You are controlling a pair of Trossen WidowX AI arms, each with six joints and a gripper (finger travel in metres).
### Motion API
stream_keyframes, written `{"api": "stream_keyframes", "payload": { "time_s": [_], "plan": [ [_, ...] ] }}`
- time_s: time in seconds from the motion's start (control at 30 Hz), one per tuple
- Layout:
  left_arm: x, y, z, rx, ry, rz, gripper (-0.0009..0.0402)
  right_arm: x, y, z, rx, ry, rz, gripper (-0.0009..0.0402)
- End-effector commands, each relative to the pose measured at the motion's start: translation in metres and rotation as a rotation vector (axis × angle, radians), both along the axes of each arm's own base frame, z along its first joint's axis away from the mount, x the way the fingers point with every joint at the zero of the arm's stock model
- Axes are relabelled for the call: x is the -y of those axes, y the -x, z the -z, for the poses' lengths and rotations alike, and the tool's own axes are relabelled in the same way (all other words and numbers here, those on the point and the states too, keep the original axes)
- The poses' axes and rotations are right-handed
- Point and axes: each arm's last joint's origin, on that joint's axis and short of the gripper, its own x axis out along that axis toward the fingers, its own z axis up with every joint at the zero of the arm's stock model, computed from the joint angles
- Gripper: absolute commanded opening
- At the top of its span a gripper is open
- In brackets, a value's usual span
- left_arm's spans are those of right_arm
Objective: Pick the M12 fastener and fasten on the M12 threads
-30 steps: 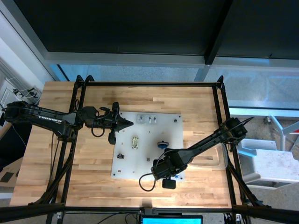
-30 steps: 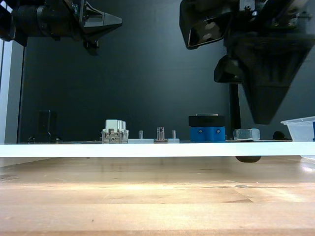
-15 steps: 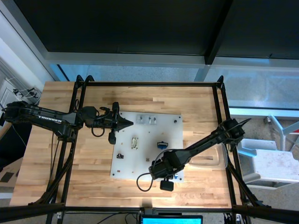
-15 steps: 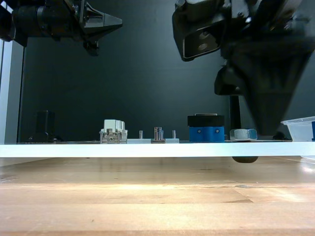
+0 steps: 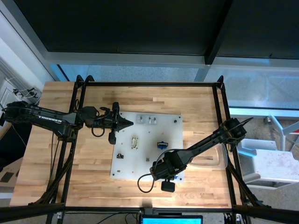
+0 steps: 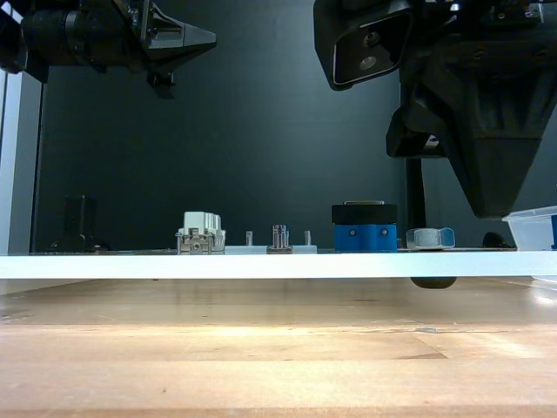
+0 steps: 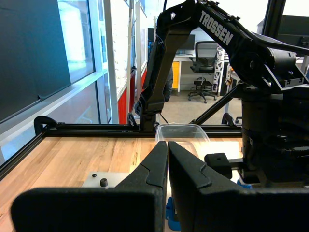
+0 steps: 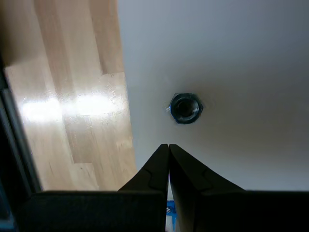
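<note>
The M12 fastener (image 8: pixel 185 108) is a small silver hex nut with a dark centre, sitting on its stud on the white board (image 8: pixel 231 58). In the low view the nut (image 6: pixel 431 237) rests low on the board and hides the stud's ribs. My right gripper (image 8: pixel 168 145) hangs above and beside the nut, shut with nothing between its fingers. It hovers over the board's near right edge (image 5: pixel 164 171), tip clear of the board (image 6: pixel 492 209). The arm hides the nut in the high view. My left gripper (image 5: pixel 128 123) is shut and parked high at the board's far left (image 6: pixel 209 37), fingers together (image 7: pixel 167 145).
A blue-and-black part (image 6: pixel 365 228) stands just left of the nut. A clear tray (image 5: pixel 210 158) lies off the board's right edge. A white connector (image 6: pixel 202 233) and a silver post (image 6: pixel 280 237) stand mid-board. Black frame rails ring the wooden table.
My right gripper dipped toward the nut half a second ago, then rose and shifted right. The nut stays in place on the board. The left arm has not moved.
</note>
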Motion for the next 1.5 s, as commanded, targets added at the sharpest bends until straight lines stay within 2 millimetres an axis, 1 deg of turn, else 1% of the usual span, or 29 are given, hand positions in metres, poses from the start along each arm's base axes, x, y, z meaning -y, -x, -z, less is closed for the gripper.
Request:
{"api": "stream_keyframes", "payload": {
  "time_s": [0.03,0.13,0.4,0.53,0.63,0.73,0.87,1.23,1.5],
  "plan": [
    [0.0,0.0,0.0,0.0,0.0,0.0,0.0,0.002,-0.001,0.0,0.031,0.063,0.039,0.0],
    [0.0,0.0,0.0,0.0,0.0,0.0,0.0,0.003,-0.002,0.0,0.049,0.096,0.049,0.0],
    [0.0,0.0,0.0,0.0,0.0,0.0,0.0,0.0,-0.005,0.012,0.035,0.102,0.046,0.0],
    [0.0,0.0,0.0,0.0,0.0,0.0,0.0,-0.002,-0.005,0.012,0.016,0.041,0.023,0.0],
    [0.0,0.0,0.0,0.0,0.0,0.0,0.0,-0.004,-0.003,0.007,-0.014,-0.045,-0.013,0.0],
    [0.0,0.0,0.0,0.0,0.0,0.0,0.0,-0.003,0.0,0.002,-0.031,-0.07,-0.03,0.0],
    [0.0,0.0,0.0,0.0,0.0,0.0,0.0,-0.002,0.001,0.0,-0.021,-0.045,-0.023,0.0],
    [0.0,0.0,0.0,0.001,0.0,0.0,0.0,0.003,-0.003,0.0,0.081,0.14,0.049,0.0],
    [0.0,0.0,0.0,0.001,0.0,0.0,0.0,0.0,-0.009,0.01,0.094,0.128,0.048,0.0]
  ]
}}
